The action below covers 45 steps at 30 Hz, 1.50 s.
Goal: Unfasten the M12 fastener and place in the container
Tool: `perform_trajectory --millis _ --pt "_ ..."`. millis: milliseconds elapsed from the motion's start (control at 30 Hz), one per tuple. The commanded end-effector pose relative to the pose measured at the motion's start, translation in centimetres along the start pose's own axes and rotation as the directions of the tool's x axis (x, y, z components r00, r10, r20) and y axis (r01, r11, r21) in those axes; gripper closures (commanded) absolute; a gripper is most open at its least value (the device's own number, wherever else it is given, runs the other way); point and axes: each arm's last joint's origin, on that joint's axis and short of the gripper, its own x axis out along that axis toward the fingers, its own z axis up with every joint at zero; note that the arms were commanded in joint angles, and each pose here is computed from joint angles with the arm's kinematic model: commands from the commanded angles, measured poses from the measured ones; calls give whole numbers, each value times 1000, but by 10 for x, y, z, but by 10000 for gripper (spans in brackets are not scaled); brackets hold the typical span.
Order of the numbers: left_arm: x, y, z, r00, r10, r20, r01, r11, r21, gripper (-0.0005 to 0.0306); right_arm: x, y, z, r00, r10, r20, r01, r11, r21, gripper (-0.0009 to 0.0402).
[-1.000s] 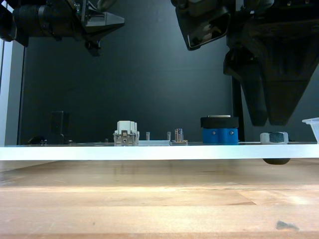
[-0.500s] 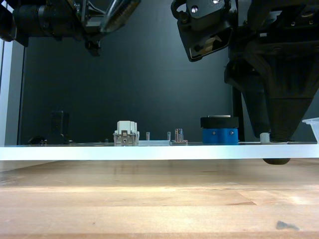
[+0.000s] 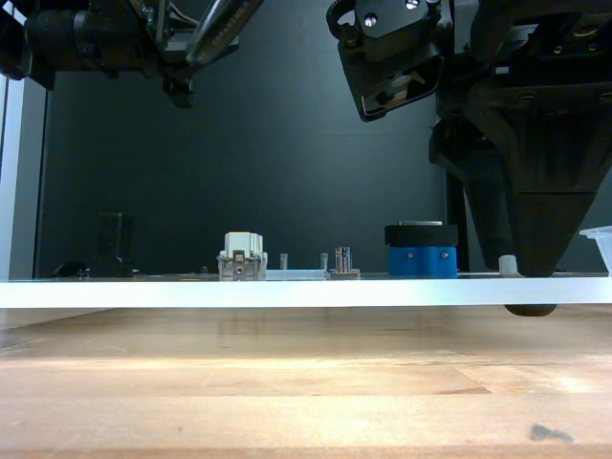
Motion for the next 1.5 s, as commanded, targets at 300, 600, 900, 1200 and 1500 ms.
perform_trajectory --millis 300,600,900,1200,1500 --pt "0 0 0 1000 0 1 0 1000 0 300 0 0 0 1000 -2 -2 2 1000 -3 229" --pt "0 0 0 1000 0 1 0 1000 0 300 -1 0 1 1000 4 5 -4 1000 -2 319" --pt "0 0 0 1000 0 1 0 1000 0 300 -2 2 2 1000 20 22 -20 1000 -2 381" --pt "0 0 0 1000 0 1 0 1000 0 300 -7 2 3 999 33 36 -26 986 -162 391" --pt "0 0 0 1000 0 1 0 1000 0 300 -8 2 3 999 33 38 -6 823 -568 391"
